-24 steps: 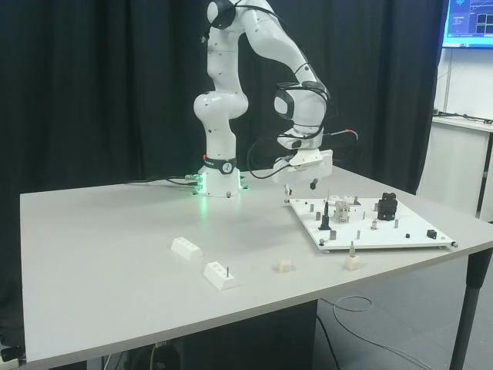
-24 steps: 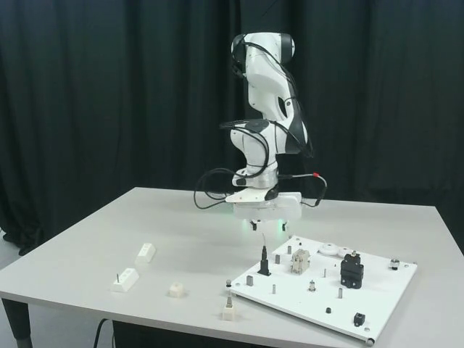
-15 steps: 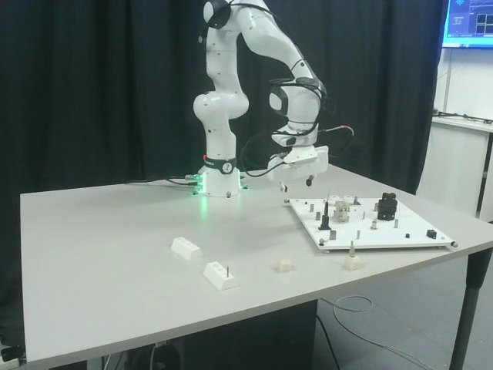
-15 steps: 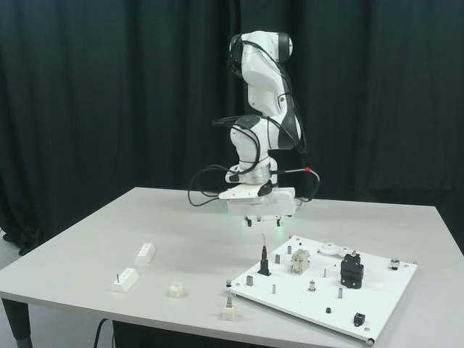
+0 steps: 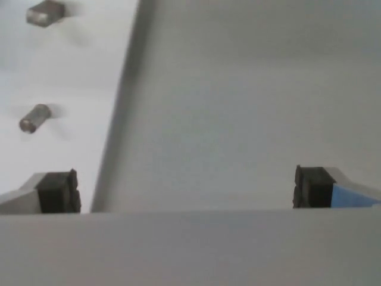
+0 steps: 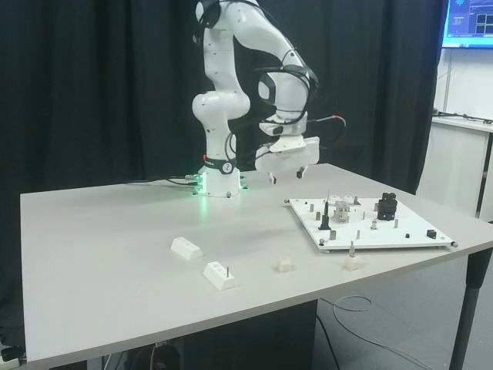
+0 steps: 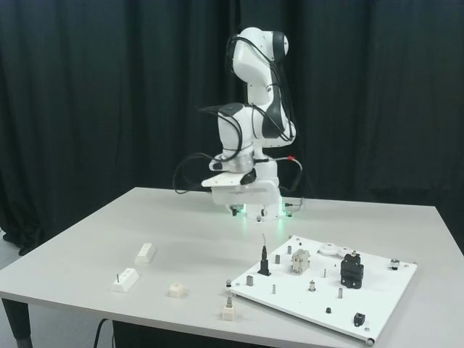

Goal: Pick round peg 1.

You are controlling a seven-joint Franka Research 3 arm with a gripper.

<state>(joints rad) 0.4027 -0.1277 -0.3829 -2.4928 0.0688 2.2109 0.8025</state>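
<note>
The white arm (image 7: 250, 123) holds its claw (image 7: 241, 211) above the grey table (image 7: 181, 239), beside the white board (image 7: 377, 297).

White, rounded arm (image 6: 231, 46) with black joint rings, looping black cables, green-lit base (image 6: 218, 183)

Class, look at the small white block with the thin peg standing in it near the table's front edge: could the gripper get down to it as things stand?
Probably yes. The gripper hangs open, holding nothing, above the table. The block with the peg stands alone, nothing over it, the neighbouring block apart.
</note>
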